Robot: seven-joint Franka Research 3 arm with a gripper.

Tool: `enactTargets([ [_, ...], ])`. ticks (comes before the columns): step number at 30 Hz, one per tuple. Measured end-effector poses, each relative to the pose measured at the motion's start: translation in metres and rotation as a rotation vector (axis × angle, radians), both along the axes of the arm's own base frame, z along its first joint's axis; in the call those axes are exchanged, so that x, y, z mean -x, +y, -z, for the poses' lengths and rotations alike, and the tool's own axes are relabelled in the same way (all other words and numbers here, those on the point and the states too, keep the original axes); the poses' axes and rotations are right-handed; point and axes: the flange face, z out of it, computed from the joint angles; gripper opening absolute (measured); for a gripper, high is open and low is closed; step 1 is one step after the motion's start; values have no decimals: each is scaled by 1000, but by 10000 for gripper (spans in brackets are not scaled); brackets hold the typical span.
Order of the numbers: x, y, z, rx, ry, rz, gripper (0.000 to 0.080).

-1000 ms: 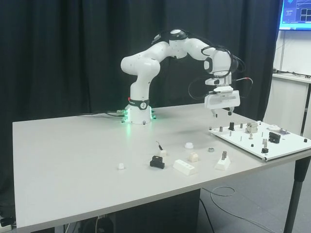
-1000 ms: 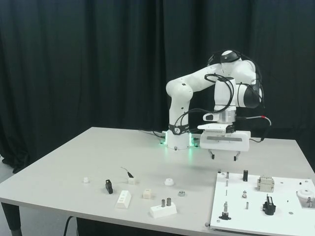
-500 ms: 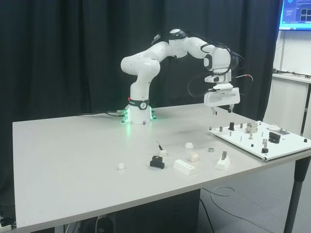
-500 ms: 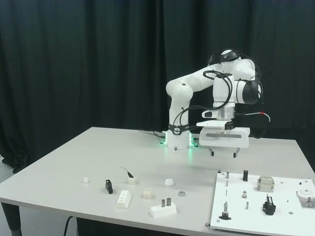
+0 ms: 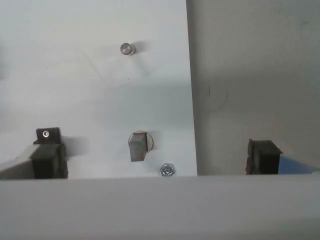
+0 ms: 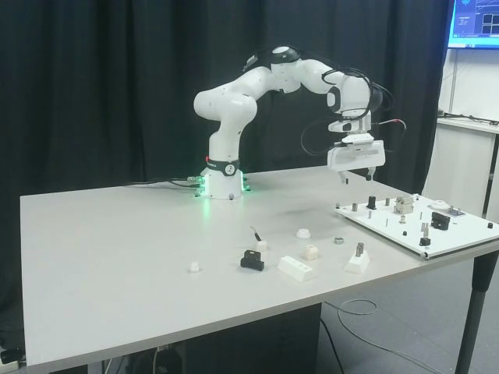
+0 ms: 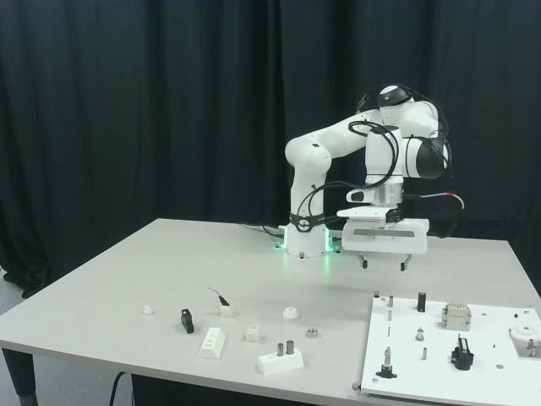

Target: Pick USB.

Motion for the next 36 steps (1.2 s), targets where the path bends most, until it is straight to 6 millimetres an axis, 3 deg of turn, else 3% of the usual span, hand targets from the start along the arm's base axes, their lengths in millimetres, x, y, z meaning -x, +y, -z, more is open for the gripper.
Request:
enactTargets([
  [9, -2, -3, -6, 2, -11, 5, 800],
  [16, -12, -15, -22, 39, -42, 8, 800],
  [24, -30, -45, -49, 93, -95, 16, 800],
  [36, -66, -109, -79, 159, -123, 32, 800],
])
